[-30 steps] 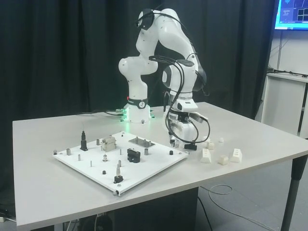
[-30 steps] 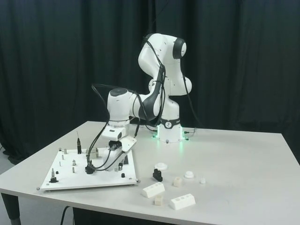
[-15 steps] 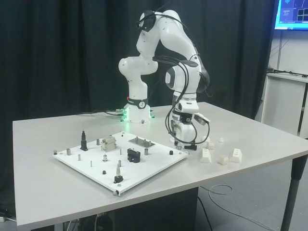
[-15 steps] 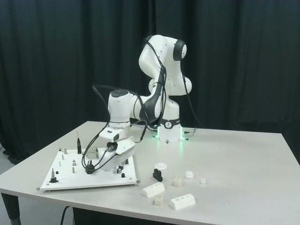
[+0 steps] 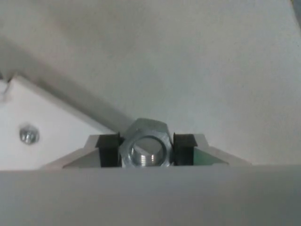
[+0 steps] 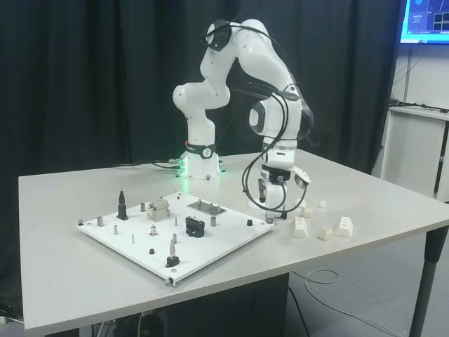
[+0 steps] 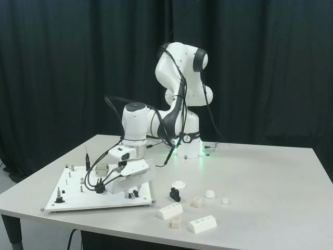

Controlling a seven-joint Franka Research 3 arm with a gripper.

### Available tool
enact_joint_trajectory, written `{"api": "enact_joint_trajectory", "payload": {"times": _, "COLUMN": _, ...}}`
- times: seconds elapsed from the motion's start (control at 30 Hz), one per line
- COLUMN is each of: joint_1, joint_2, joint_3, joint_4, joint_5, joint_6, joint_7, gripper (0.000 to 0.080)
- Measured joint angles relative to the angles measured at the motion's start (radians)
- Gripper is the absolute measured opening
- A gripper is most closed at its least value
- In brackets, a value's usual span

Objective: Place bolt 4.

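We have the bolt (image 5: 146, 149) clamped between the black pads (image 5: 108, 149) of the gripper (image 5: 146, 151). In the wrist view it shows as a hexagonal metal piece with a threaded bore facing the camera, so it looks more like a nut or a hollow bolt head than a plain shank; we cannot tell its full length. The two pads sit on opposite flats of the hexagon, which is the hold we would want.

In the first room view the gripper (image 6: 275, 188) hangs above the bench (image 6: 56, 210), over the right corner of the white board (image 6: 210, 242), with the arm (image 6: 210, 91) bent over it. The second room view shows the same wrist (image 7: 130, 172) low over the board's near right part. From the wrist, the board's edge and one of its corner screws (image 5: 28, 135) lie below and to one side, with bare grey bench beyond.

We judge the piece to be solid metal: small, stiff, fairly dense for its size, and smooth enough to slip if the grip rode on the corners instead of the flats. It will not deform, so a firm squeeze is safe. Loose white blocks (image 6: 300, 227) lie on the bench right of the board, well clear of the gripper. Which seat on the board is meant for bolt 4 we cannot make out.
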Motion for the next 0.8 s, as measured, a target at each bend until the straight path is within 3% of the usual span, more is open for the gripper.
{"api": "enact_joint_trajectory", "payload": {"times": 0.4, "joint_1": -0.002, "joint_2": 0.058, "joint_3": 0.004, "joint_4": 0.046, "joint_5": 0.0, "joint_6": 0.004, "joint_7": 0.146, "gripper": 0.0236}}
{"api": "enact_joint_trajectory", "payload": {"times": 0.8, "joint_1": -0.026, "joint_2": 0.113, "joint_3": 0.045, "joint_4": 0.088, "joint_5": 0.0, "joint_6": 0.006, "joint_7": 0.297, "gripper": 0.0236}}
